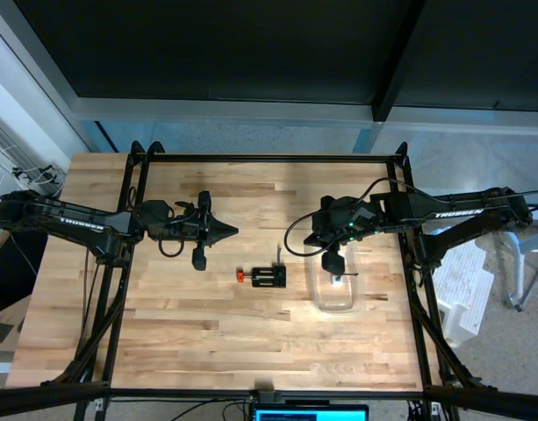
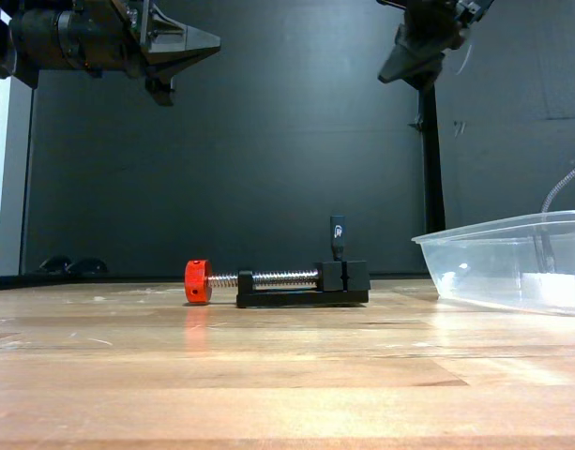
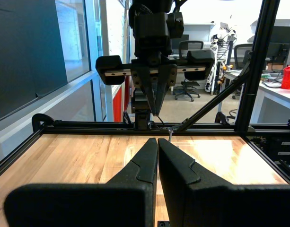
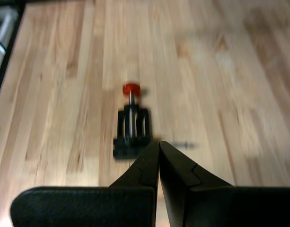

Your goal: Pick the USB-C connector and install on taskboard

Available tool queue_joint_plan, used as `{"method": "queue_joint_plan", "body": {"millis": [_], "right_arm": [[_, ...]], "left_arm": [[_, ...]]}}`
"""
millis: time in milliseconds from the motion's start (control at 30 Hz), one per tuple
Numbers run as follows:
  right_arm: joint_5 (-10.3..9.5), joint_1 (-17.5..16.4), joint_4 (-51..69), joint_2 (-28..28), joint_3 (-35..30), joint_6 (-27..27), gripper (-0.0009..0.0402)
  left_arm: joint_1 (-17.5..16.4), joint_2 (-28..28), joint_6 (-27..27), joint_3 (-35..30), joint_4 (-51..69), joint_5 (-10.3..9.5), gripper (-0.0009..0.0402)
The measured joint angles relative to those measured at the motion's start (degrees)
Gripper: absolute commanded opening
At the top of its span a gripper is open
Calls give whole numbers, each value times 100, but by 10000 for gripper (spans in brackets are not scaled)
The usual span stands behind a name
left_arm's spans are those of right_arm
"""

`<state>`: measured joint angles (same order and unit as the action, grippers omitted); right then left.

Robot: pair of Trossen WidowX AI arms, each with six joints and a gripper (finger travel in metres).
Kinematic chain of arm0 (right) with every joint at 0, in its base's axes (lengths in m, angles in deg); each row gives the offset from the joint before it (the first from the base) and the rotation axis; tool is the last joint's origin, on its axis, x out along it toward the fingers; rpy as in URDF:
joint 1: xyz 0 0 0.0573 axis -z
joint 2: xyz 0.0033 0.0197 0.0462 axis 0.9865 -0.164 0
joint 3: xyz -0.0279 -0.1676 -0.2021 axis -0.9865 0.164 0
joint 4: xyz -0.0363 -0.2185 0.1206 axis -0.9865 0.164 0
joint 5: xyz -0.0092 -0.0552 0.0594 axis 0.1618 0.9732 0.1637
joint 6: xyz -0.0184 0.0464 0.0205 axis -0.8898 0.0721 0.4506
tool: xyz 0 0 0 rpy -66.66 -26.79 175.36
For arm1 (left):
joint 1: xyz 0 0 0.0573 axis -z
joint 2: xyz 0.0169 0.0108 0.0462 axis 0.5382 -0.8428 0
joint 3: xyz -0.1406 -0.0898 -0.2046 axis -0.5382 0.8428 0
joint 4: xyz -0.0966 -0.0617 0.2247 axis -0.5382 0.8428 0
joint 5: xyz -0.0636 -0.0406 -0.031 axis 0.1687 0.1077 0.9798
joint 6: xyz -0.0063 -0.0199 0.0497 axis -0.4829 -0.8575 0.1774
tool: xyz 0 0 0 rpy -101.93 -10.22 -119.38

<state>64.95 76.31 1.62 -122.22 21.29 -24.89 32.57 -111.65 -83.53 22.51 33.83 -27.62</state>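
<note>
One taskboard point(image 1: 267, 277), knob point(image 1: 240, 276) leftward | left tool point(image 1: 233, 231) raised | right tool point(image 1: 333, 261) near tray point(image 1: 339, 310)

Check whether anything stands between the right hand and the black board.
Nothing visible does. The right hand, shut, hangs high near the clear tray, with only air and tabletop between it and the board. The left hand, shut, hangs high at the left.

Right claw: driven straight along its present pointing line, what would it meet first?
Probably the taskboard, or the table just beside it; depth is unclear. The right claw, shut, hangs high near the tray; the left claw, shut, hangs high at the left.
</note>
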Motion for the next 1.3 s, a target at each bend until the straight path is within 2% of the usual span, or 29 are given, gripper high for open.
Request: {"method": "queue_joint_plan", "body": {"millis": [433, 700, 1167, 1300], "right_arm": [[-22, -251, 2079, -750, -916, 378, 0], [-20, -407, 3056, -1226, -1401, 400, 0], [-22, -691, 3495, -1591, -1362, 551, 0], [-20, -741, 3541, -1696, -1351, 564, 17]], "left_arm": [[0, 0, 0, 2, 0, 0, 0], [0, 0, 2, 2, 0, 0, 0], [0, 0, 2, 0, -2, 2, 0], [0, 0, 2, 0, 0, 0, 0]]}}
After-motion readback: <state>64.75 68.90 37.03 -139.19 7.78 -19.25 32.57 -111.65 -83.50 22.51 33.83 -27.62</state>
